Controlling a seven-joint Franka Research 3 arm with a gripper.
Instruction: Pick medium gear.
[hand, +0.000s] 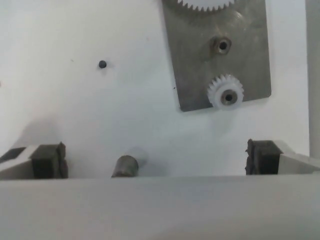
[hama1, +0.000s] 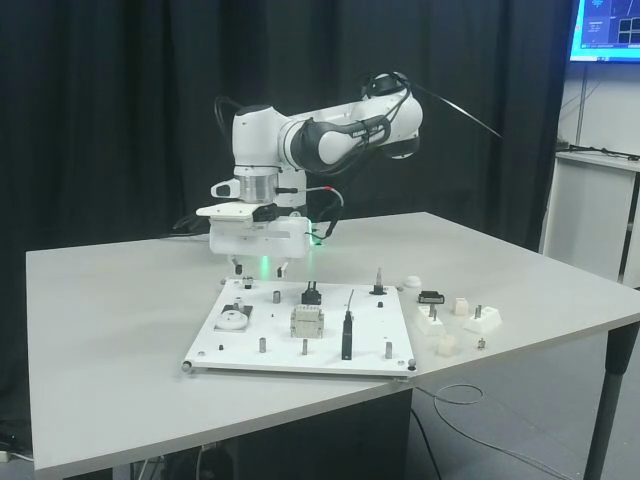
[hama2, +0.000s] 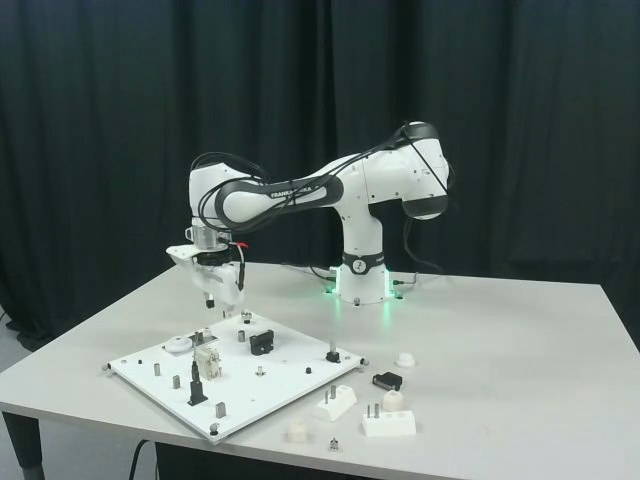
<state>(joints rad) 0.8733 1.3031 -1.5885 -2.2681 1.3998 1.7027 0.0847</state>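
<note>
My gripper (hand: 155, 159) is open, its two black pads (hand: 47, 160) far apart with nothing between them. It hovers over the far left end of the white board (hama1: 330, 340), seen also in the second room view (hama2: 216, 300). Beyond the fingertips lies a grey metal plate (hand: 200, 75). On it sit a small white gear (hand: 226, 92), a bare shaft (hand: 221, 45) and the toothed edge of a large white gear (hand: 205, 4). No medium gear shows on the plate. A white round part (hama1: 409, 281) lies on the table beside the board; I cannot tell whether it is a gear.
A short metal peg (hand: 127, 165) stands on the board just below the gripper. The board carries several pegs, a black connector (hama1: 310, 293) and a grey block (hama1: 306, 321). White blocks (hama1: 483, 319) and a small black part (hama1: 432, 297) lie on the table to the right.
</note>
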